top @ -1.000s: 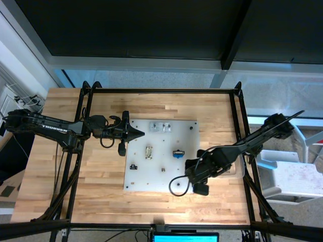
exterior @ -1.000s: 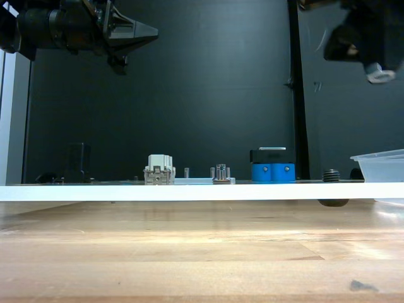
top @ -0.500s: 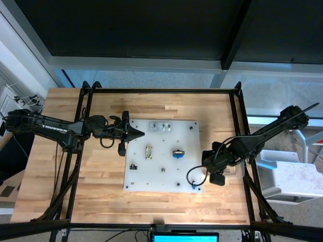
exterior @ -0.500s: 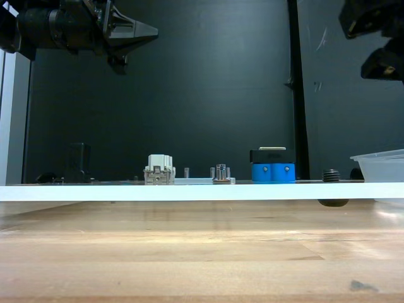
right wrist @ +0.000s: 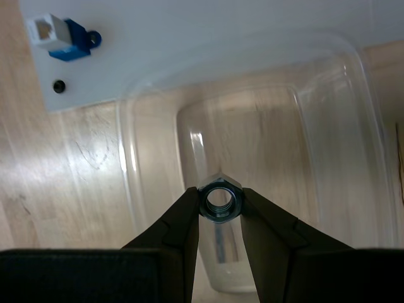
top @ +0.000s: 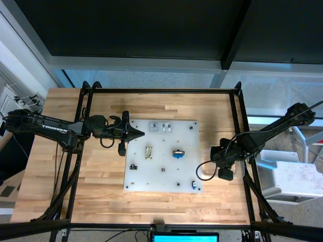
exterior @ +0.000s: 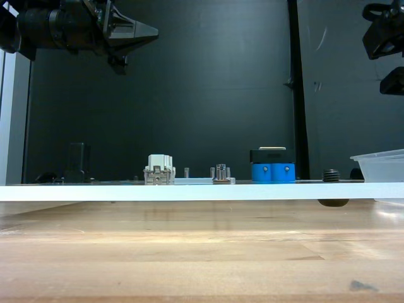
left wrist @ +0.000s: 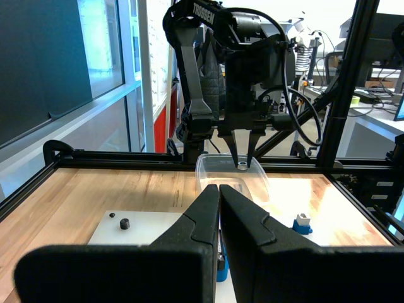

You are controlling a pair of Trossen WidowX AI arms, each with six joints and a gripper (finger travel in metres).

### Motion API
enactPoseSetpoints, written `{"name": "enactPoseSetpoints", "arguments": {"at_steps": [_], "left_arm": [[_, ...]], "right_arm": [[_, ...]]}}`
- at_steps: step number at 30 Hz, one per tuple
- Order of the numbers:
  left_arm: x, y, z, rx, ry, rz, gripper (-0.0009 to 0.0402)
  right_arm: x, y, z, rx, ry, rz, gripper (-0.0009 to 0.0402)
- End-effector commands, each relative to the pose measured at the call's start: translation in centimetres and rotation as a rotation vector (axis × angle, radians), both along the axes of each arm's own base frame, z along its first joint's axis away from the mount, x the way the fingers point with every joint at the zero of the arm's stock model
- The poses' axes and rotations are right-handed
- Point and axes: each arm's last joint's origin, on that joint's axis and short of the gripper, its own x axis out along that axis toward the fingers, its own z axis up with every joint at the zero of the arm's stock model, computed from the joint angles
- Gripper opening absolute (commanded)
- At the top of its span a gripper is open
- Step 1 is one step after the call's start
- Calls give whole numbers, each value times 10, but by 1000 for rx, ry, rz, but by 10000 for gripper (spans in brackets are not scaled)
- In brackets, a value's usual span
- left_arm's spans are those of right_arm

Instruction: Unfasten the M12 fastener and place in the container

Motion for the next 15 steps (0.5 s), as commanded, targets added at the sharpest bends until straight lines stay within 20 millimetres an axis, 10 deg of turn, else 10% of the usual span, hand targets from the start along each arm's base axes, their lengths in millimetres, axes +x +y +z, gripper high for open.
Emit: {"name": "enactPoseSetpoints", "arguments": {"at_steps": [1, 15], "left_arm": [[0, 0, 0, 0, 0, 0, 0], [0, 0, 0, 0, 0, 0, 0]], "right_arm": [[-2, -1, -1, -5, 9, 1, 12], [-2, -1, -1, -10, 14, 10, 140]]}}
